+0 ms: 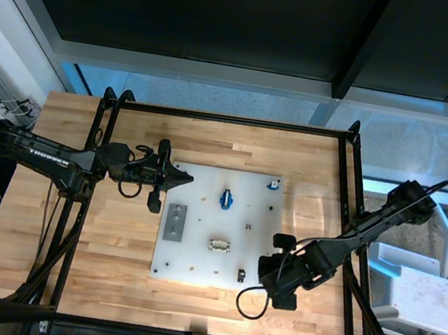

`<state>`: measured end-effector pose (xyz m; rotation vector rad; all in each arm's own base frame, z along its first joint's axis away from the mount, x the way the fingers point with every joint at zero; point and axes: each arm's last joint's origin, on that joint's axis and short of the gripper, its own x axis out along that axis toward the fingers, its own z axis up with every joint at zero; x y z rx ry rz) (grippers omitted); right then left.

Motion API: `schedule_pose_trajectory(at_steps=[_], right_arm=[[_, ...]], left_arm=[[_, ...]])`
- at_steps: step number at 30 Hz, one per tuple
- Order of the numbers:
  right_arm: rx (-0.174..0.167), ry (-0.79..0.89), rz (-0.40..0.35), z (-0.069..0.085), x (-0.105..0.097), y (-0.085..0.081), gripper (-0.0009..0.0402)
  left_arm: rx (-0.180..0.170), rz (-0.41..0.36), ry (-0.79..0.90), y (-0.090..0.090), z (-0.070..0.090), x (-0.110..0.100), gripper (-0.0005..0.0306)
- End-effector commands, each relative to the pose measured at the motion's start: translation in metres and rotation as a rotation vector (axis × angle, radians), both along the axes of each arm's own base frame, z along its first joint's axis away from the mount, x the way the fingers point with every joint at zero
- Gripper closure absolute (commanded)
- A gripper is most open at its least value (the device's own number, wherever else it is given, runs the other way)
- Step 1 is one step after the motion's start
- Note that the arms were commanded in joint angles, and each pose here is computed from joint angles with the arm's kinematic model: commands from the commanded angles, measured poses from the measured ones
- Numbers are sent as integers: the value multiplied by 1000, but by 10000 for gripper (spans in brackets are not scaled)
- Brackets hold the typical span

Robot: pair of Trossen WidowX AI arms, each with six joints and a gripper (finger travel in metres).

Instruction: Pick the 16mm bar from the taskboard and place it in the container

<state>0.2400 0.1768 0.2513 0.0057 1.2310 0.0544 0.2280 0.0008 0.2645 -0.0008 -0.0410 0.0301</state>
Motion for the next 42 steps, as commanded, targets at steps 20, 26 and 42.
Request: schedule_pose_trajectory(at_steps=[20,26,42], right_arm=[[-7,-4,-210,25,-27,-81,386],[23,-19,-328,24,-41,-110,386],[19,65,-472,3,-86,-150,386]], left_arm=[[0,0,0,0,0,0,300],[0,0,0,0,0,0,300],[0,0,0,0,0,0,300]])
